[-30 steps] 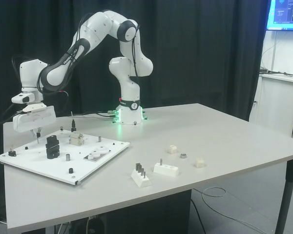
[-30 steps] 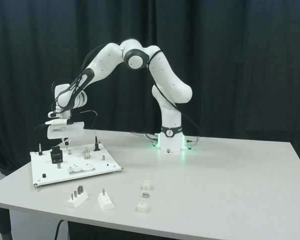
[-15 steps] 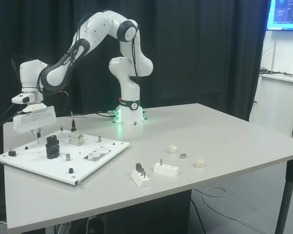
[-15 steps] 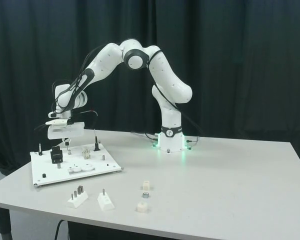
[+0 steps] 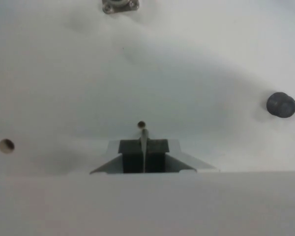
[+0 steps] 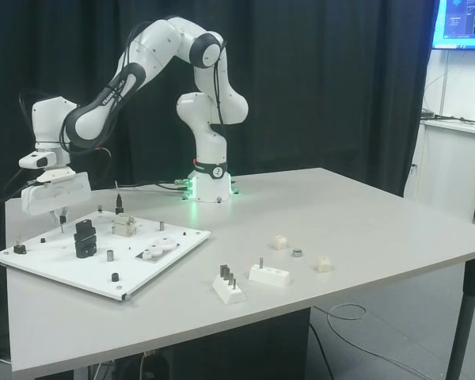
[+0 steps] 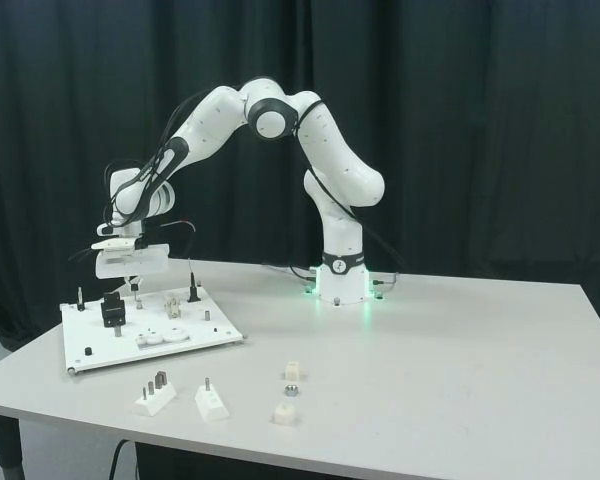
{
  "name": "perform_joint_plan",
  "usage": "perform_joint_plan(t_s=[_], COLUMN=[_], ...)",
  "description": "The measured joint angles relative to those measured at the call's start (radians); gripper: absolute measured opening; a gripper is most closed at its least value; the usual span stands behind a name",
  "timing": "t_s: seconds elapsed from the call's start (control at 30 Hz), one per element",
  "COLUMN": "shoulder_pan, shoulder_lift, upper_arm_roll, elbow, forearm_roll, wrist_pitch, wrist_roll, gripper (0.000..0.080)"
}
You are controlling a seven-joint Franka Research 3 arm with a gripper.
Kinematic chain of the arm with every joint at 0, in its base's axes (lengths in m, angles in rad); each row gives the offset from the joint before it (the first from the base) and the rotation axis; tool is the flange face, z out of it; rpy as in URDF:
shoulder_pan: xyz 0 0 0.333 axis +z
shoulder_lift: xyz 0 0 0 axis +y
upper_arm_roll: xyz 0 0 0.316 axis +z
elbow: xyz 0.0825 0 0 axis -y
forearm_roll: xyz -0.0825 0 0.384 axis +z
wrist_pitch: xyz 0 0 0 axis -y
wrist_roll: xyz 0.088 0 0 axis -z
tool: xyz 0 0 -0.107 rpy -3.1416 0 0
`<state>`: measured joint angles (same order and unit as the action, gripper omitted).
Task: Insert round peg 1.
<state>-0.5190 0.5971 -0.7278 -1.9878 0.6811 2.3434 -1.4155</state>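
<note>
My gripper is shut on a thin grey round peg that stands upright between the black pads. The peg's tip hangs just above the white board, close beside a small round hole. In the first room view the gripper hovers over the far left part of the board, with the peg pointing down. The second room view shows the gripper over the board's back edge.
On the board are a second hole, a black knob, a metal fitting, a black block and white gears. Two white peg holders, small white blocks and a nut lie on the grey table.
</note>
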Motion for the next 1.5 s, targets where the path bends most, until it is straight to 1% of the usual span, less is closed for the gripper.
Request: perform_joint_plan(t_s=[0.6, 0.93, 1.23, 1.5], shoulder_pan=[0.000, 0.000, 0.000, 0.000], shoulder_lift=[-0.001, -0.001, -0.001, -0.001], upper_arm_roll=[-0.007, -0.007, -0.009, -0.009], elbow=[-0.001, -0.001, -0.003, -0.003], forearm_roll=[0.000, 0.002, 0.019, 0.023], wrist_pitch=[-0.018, -0.019, -0.019, -0.019], wrist_roll=[-0.005, -0.010, -0.021, -0.024], gripper=[0.0017, 0.0017, 0.0017, 0.0017])
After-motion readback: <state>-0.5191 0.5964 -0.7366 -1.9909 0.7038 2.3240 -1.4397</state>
